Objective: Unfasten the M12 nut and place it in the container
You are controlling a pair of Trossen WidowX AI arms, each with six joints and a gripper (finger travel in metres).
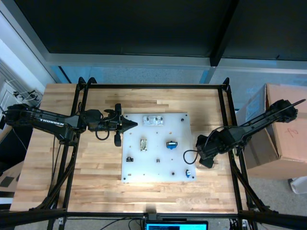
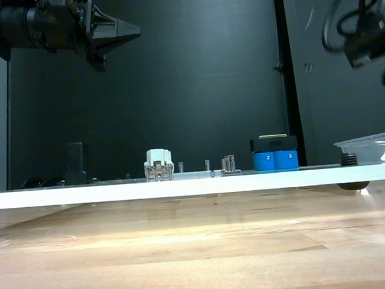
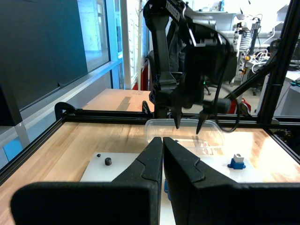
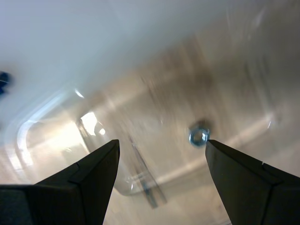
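Both fingers (image 4: 89, 183) of right gripper (image 4: 160, 143) spread wide, gripping nothing, poised straight above container (image 2: 377, 141). Below them, nearer one finger, M12 nut (image 4: 198, 136) lying free and flat on container floor, bore facing up. Bare stud (image 2: 349, 159), ribs showing. Left gripper (image 3: 162, 139) pinched shut, empty, well apart over board (image 1: 144, 163).

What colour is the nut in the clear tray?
Silver; the nut lies free in the tray. Right wrist view shows it best.
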